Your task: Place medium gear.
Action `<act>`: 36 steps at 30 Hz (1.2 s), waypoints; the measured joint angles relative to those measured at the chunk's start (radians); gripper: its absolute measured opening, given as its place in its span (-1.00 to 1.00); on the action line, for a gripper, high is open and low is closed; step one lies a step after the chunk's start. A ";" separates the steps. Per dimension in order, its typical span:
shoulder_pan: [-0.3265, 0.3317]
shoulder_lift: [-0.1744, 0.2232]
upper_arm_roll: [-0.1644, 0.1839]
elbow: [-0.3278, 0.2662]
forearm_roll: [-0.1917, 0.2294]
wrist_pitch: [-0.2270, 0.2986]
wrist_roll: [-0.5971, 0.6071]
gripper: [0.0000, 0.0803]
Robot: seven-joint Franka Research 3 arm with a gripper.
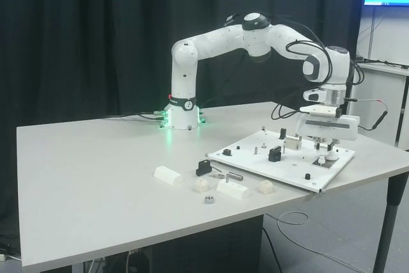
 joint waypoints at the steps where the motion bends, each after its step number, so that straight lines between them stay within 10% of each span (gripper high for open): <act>1: 0.000 0.000 0.000 -0.001 0.000 0.000 0.000 -0.31; 36: 0.015 -0.004 -0.003 -0.004 -0.004 -0.001 -0.165 -0.31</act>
